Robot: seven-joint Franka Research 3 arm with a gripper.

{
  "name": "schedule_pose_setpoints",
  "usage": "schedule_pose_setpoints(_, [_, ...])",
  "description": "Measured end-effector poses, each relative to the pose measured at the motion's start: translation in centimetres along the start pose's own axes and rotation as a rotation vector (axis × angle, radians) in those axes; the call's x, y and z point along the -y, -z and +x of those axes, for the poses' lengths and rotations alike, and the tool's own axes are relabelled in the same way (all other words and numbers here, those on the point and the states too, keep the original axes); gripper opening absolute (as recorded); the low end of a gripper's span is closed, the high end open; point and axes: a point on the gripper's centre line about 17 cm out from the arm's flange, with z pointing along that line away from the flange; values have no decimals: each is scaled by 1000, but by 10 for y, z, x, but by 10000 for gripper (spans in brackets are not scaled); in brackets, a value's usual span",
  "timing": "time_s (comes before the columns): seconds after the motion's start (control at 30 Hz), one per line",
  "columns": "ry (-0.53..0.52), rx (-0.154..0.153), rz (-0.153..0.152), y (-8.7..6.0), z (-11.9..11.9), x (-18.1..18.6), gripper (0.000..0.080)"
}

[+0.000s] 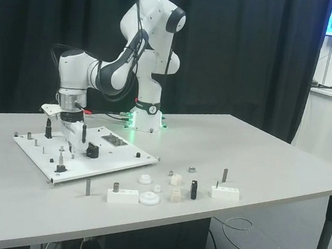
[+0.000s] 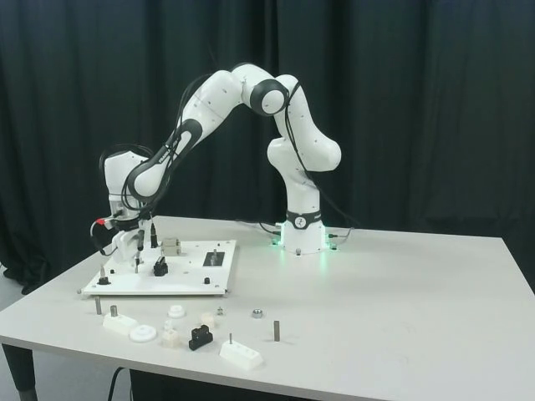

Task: Insert square peg 2.

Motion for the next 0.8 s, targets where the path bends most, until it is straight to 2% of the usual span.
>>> schedule_pose_setpoints(0.1, [9, -4, -3, -2, 1, -1, 75])
schedule_pose_setpoints(0.13, [9, -6, -4, -2, 2, -1, 119])
schedule_pose_setpoints(0.33, [-20, -19, 0, -2, 6, 0, 119])
schedule_pose_setpoints(0.37, [-26, -20, 2, -1, 6, 0, 401])
schedule_pose_setpoints(0.4, [-30, -22, 3, 0, 7, 0, 401])
schedule_pose_setpoints(0.43, [-33, -23, 5, 1, 7, 1, 661])
schedule_pose_setpoints(0.7, [-44, -31, 31, 15, 10, 9, 661])
schedule_pose_setpoints(0.73, [-45, -31, 35, 17, 10, 10, 791])
schedule_pose_setpoints(0.8, [-45, -31, 40, 20, 10, 11, 791])
